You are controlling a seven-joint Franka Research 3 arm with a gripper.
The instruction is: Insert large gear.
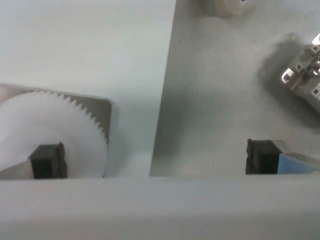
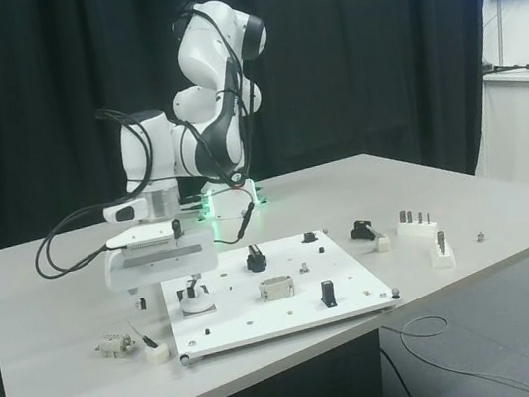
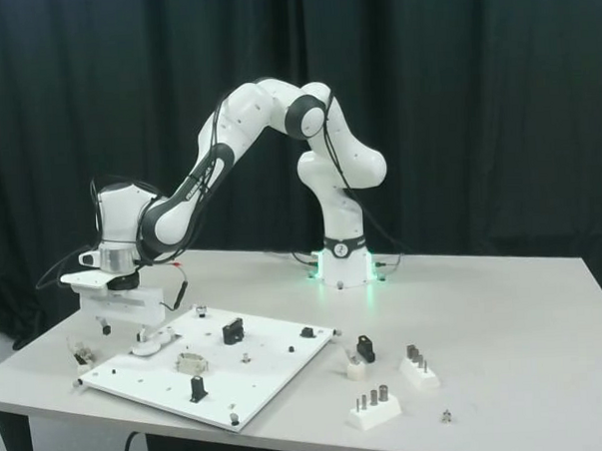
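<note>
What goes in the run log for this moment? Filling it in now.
gripper: open | large white toothed gear: on white board, ungrasped | arm: low over board corner

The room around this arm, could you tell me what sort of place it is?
Probably a robotics lab: a white arm bolted on a grey table, a white assembly board with test parts, and black curtains behind.

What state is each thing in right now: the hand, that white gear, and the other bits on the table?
hand: open, fingers wide apart, low over the board's corner.
large gear: lying flat on the board, not gripped; one finger is in front of it.
white board: flat on the grey table.
metal connector: lying loose on the table beside the board.
</note>
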